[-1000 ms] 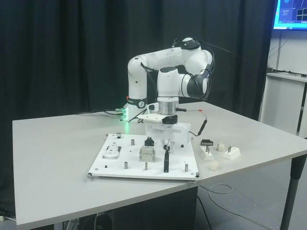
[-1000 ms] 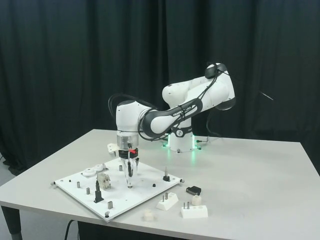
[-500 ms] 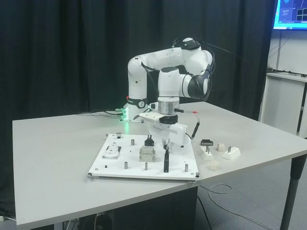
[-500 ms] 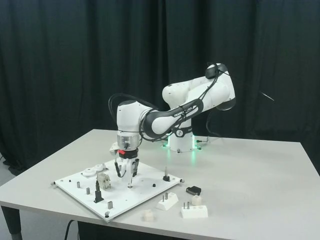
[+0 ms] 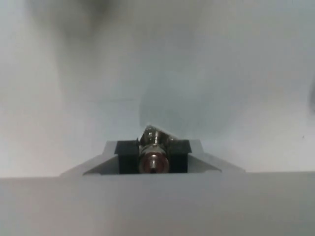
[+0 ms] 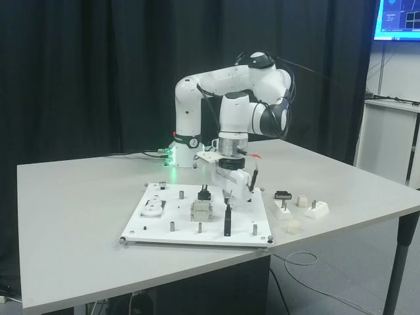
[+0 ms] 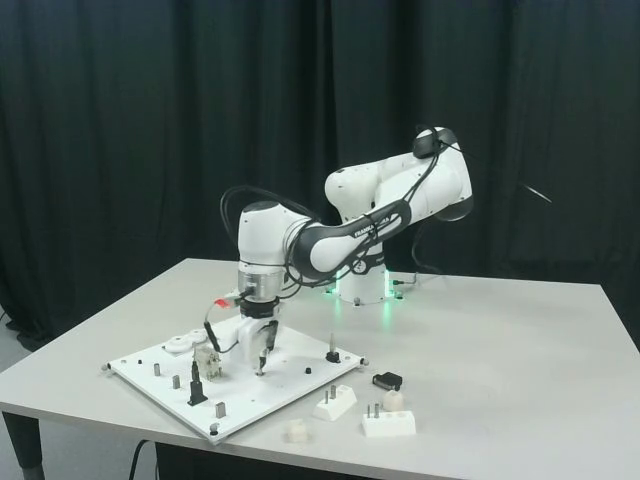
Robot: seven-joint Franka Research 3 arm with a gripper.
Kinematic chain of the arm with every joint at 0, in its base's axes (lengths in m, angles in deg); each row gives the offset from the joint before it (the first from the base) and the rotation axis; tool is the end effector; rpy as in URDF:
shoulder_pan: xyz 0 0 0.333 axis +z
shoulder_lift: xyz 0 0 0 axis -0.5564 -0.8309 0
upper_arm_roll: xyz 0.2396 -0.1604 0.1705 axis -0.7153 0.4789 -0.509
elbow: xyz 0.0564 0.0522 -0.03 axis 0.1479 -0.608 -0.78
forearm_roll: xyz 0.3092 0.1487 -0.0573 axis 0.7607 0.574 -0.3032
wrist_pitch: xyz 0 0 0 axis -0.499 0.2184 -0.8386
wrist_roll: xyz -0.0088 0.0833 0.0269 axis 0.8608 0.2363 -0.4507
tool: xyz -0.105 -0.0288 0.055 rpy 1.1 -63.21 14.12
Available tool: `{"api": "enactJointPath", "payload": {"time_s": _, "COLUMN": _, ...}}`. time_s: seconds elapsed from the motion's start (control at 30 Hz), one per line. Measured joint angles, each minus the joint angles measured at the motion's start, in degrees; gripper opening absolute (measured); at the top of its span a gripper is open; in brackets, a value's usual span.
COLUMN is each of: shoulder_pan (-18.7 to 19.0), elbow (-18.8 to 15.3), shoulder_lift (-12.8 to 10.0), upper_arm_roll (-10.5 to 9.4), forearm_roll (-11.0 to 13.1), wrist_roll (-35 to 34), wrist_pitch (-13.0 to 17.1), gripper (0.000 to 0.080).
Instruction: Insert BNC.
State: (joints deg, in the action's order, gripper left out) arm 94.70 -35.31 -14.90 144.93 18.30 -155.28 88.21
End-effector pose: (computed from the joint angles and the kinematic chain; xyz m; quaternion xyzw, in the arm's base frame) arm 0.5409 -0.0553 0.2137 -0.3401 0.9397 -0.0324 0.0180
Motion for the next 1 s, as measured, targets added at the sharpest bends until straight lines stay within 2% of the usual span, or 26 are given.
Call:
{"api": "enactJointPath", "payload": {"time_s": 0.33, "shoulder_pan": 0.9, "elbow": -0.1, "shoulder_lift": 0.0, "upper_arm_roll": -0.36, "forearm_roll": -1.6, "wrist_roll": -9.5, "wrist_pitch": 1.8, "gripper": 0.0121}}
{"api": "enactJointPath", "payload": {"time_s": 1.0, "shoulder_pan": 2.3, "elbow": -1.2, "shoulder_lift": 0.0, "upper_arm_roll": -0.73, "forearm_roll": -1.7, "wrist_roll": -24.0, "wrist_pitch": 4.4, "gripper": 0.0121}}
